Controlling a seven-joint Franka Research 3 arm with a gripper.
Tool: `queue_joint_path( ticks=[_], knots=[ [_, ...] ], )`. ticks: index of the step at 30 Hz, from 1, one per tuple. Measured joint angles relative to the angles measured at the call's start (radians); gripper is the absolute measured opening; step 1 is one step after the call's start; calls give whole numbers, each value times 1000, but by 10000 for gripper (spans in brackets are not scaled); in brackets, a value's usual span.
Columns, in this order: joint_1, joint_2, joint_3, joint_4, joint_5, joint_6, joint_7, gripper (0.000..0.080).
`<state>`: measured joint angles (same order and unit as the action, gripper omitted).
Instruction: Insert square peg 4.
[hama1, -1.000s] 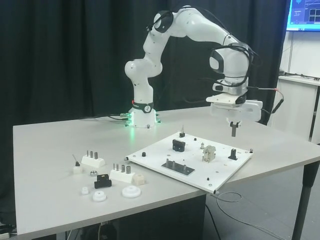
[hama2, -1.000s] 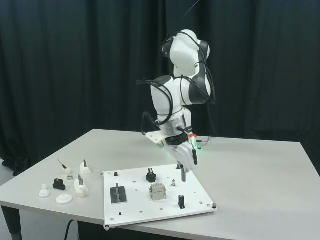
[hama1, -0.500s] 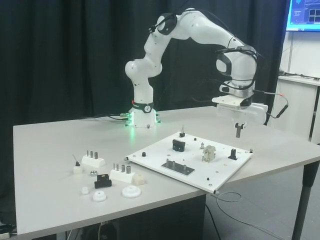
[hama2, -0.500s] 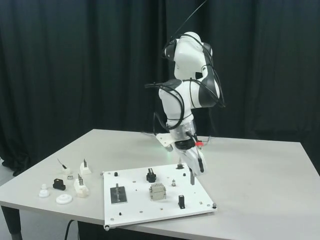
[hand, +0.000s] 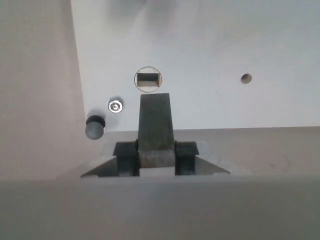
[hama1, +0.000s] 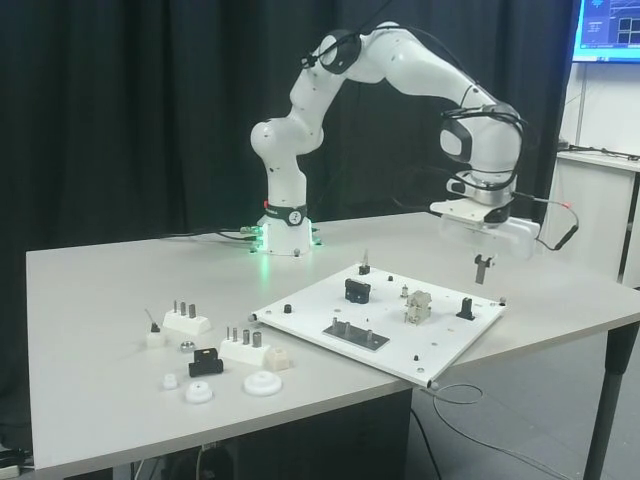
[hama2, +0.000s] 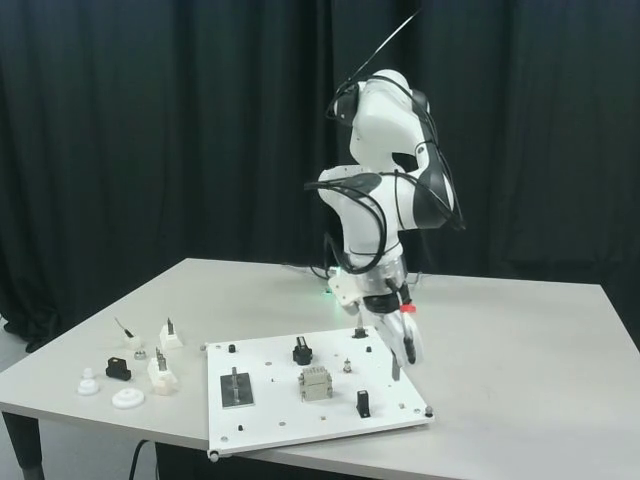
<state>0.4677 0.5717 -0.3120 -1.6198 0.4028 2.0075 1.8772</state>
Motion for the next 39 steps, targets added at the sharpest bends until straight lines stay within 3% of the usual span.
queue_joint_path(
  ticks=[9,14,24,39],
  knots=[
    [5,17,2,-8,3,37,59,150],
    [5,21,3,-21,26,62,59,150],
    [3,21,2,-57,62,111,20,150],
    [-1,21,0,-83,108,133,-31,150]
  ],
)
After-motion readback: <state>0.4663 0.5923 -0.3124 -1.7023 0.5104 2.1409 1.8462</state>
